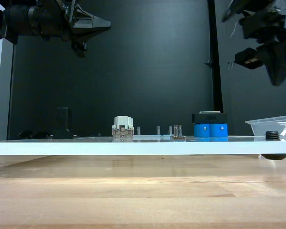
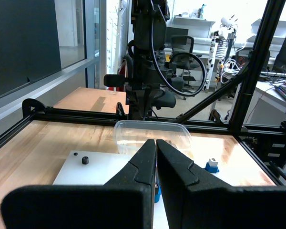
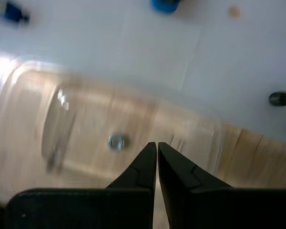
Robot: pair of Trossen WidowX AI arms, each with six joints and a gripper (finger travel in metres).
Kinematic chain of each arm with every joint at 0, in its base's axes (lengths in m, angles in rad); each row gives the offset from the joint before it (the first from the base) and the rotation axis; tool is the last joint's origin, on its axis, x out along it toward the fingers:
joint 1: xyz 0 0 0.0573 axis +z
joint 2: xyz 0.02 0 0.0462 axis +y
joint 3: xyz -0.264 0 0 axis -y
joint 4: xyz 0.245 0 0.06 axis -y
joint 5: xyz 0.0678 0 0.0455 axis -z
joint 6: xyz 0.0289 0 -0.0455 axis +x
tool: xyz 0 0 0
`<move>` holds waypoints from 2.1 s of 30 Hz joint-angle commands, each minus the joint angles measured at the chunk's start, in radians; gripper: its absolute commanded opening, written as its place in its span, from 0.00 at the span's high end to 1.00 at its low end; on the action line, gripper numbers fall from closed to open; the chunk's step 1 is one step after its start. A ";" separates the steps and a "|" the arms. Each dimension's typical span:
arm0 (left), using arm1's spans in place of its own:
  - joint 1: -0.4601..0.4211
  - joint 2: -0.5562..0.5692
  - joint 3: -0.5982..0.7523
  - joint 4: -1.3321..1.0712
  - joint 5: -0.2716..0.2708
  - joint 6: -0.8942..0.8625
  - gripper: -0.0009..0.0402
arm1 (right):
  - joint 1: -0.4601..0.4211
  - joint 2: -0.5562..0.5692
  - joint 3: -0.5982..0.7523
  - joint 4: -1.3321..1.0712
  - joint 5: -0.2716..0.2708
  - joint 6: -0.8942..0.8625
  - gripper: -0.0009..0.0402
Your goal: Pick the M12 nut and place it on its threads and fasten
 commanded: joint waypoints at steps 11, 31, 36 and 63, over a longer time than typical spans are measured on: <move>0.000 0.000 0.000 0.000 0.001 0.000 0.98 | 0.183 0.098 -0.060 -0.028 0.060 -0.026 0.68; 0.000 0.000 0.000 0.000 0.001 0.000 0.98 | 0.216 0.178 -0.212 0.152 0.088 -0.008 0.45; 0.000 0.000 0.000 0.000 0.000 0.000 0.98 | 0.216 0.204 -0.217 0.195 0.087 -0.031 0.45; 0.000 0.000 0.000 0.000 0.000 0.000 0.98 | 0.216 0.227 -0.225 0.217 0.076 -0.798 0.46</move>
